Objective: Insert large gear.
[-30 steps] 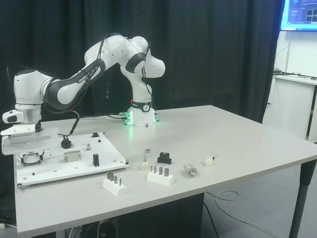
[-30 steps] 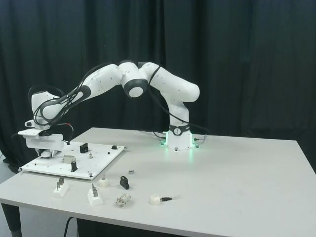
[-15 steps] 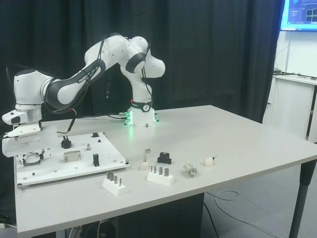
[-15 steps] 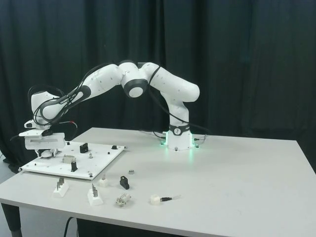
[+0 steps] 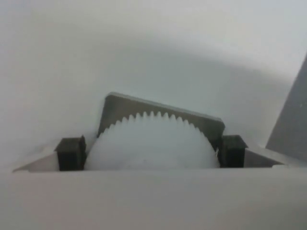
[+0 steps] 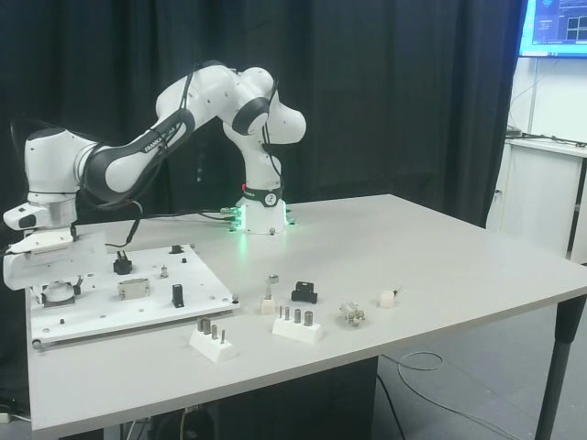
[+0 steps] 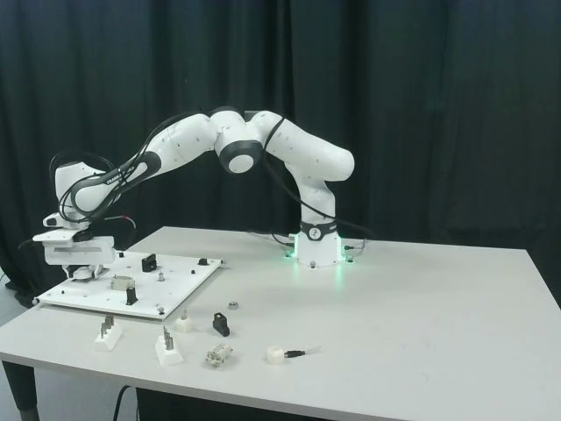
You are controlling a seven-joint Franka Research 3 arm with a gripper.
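I have the gripper [image 5: 152, 152] clamped on the large gear [image 5: 151, 141], one black fingertip [image 5: 70, 153] at each side of its rim, which should keep it level for seating. The gear is white, with fine, even teeth along its visible edge. From the room views it sits low over the far corner of the white assembly board [image 6: 138, 307], probably at its mounting spot; I cannot see a peg.

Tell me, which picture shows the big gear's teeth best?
The wrist view: the large gear fills the middle, teeth plain, between the gripper fingers. Both room views show only a small white shape under the gripper on the white board.
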